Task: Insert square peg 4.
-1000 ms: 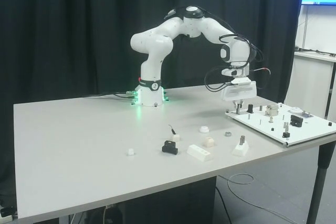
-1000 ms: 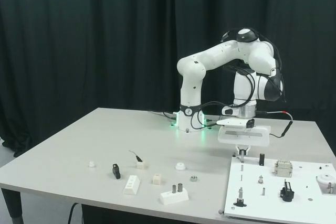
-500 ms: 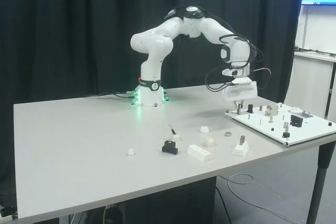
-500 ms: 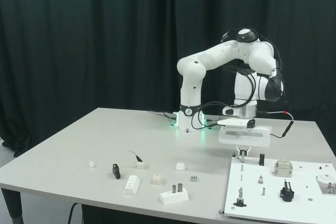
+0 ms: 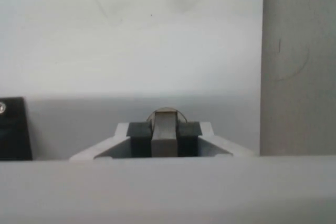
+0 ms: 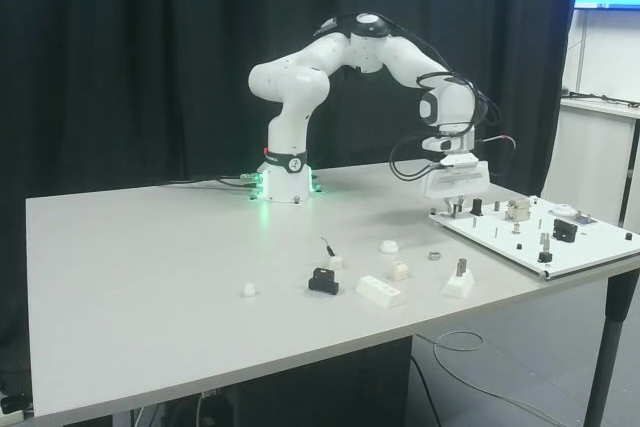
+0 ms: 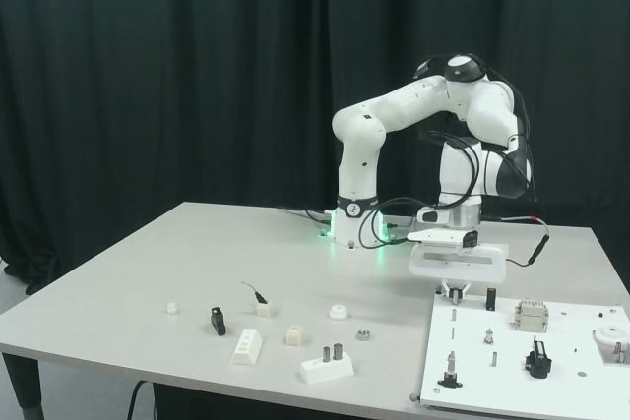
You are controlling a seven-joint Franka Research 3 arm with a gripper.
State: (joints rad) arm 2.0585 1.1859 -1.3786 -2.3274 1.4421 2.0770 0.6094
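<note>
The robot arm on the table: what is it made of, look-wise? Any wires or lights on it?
The arm is white, built of rounded, tube-like segments with black bands at some joints. Its base glows green where it is bolted to the grey table. Black cables loop from the base up to the wrist. A wide white block sits above the gripper, whose two fingers have black pads.

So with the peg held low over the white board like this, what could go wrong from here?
1. The fingers hold the square peg close over the white board. If the peg is not aligned with its hole, pushing down may jam it or tilt it in the grasp.
2. A black block stands on the board right beside the gripper. A sideways correction may knock it.
3. The hole itself is hidden in every view, so alignment cannot be confirmed.
</note>
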